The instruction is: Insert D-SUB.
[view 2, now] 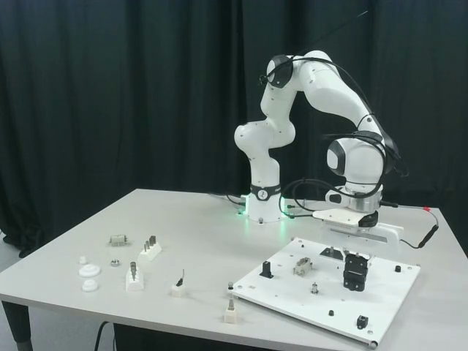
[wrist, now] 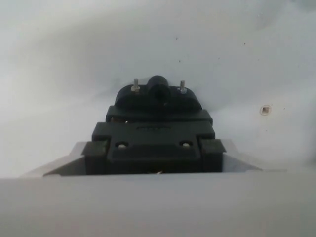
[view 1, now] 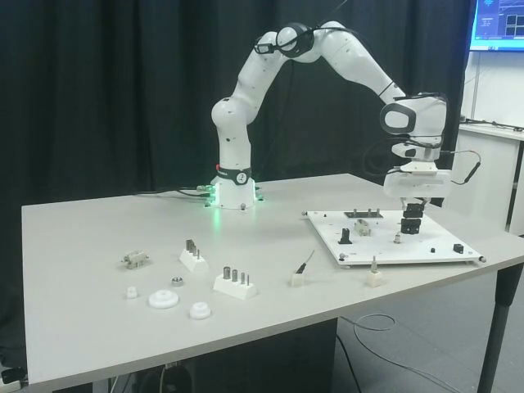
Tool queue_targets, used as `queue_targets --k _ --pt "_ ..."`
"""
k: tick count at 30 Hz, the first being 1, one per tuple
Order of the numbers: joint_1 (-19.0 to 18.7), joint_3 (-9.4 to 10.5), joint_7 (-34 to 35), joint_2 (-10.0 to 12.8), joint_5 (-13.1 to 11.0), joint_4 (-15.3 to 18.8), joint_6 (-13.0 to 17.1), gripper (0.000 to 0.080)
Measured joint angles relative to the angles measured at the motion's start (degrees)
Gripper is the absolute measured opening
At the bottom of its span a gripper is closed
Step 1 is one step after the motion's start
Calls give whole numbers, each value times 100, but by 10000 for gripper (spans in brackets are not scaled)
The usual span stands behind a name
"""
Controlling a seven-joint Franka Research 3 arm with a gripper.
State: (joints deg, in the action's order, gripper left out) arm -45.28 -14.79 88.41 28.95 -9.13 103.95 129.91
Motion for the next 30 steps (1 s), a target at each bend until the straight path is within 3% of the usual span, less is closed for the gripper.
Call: queue_targets --k 30 --pt "-6 -6 101 -4 58 7 6 387"
